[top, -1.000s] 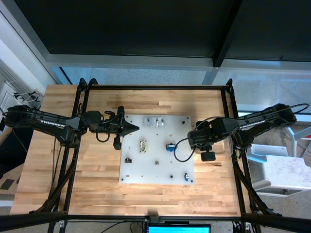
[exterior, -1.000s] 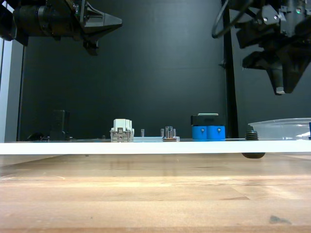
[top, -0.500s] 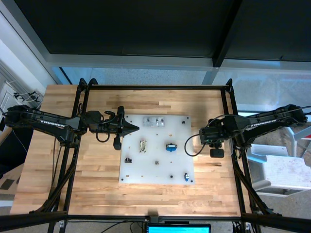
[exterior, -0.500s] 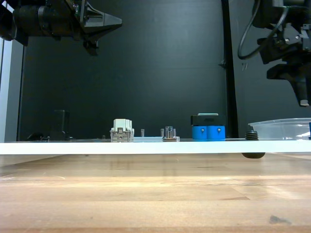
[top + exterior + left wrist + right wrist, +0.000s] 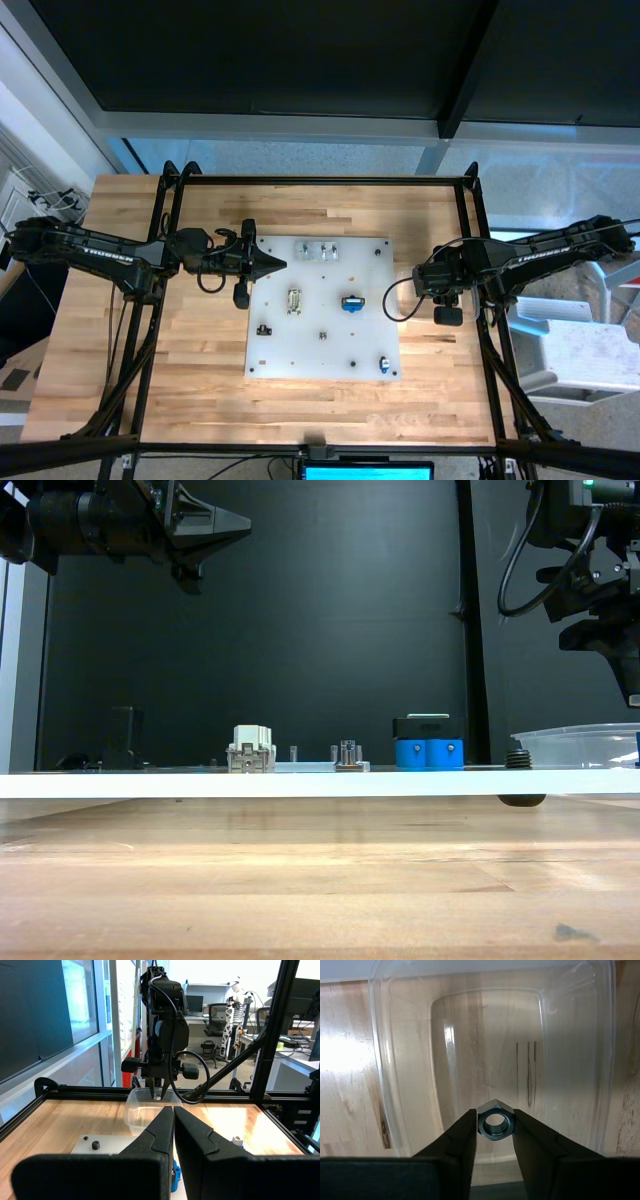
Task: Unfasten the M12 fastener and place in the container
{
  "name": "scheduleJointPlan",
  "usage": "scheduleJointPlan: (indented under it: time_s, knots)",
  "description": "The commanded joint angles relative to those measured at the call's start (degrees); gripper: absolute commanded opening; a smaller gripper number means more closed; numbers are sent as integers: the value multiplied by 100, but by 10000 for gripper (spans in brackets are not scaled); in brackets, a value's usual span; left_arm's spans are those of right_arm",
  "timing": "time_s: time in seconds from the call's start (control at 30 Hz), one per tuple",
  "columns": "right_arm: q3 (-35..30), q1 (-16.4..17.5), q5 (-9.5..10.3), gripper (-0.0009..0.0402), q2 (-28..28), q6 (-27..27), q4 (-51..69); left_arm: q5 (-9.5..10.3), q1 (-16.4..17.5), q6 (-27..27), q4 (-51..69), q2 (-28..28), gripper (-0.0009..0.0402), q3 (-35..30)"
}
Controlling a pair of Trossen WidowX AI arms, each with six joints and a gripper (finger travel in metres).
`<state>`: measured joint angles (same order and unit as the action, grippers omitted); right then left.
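Right gripper (image 5: 158, 1095) poised above the container (image 5: 377, 1060). Jaws parted only by the width of the M12 fastener (image 5: 495, 1125) and pressing on two opposite flats of it. Fastener held at the very tips of the jaws, bore facing the wrist camera, directly beneath it the clear tray's floor, tray walls on every side. Off its stud (image 5: 517, 760), ribs bare, well apart from these jaws.

Likely risks from here:
- Clinging to one jaw on opening, then falling off-centre.
- Bouncing on the hard plastic and hopping the shallow rim.
- Rolling away on edge after an upright release.
- Any drift of the arm before release, enough to carry the jaws past a tray wall and drop the part onto the table (image 5: 440, 400).

Look of the fastener: silver-grey metal, six-sided, fine thread visible inside the round hole, tiny against the tray.

Left gripper (image 5: 173, 1125) parked well apart from the tray, jaws pressed together, holding nothing.
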<state>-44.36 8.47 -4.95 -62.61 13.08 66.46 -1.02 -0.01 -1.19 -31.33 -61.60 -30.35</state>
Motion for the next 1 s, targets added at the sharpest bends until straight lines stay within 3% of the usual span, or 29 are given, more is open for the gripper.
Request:
scheduleJointPlan:
  time_s: [0.03,0.43,1.0]
  knots:
    - [-2,2,2,135,-7,-4,-2,-2,2,2,0,0,0,-2]
    - [-2,4,0,194,-7,-7,-2,-2,0,2,0,0,0,-2]
    - [-2,4,0,197,-7,-9,-13,-2,0,2,0,0,0,-2]
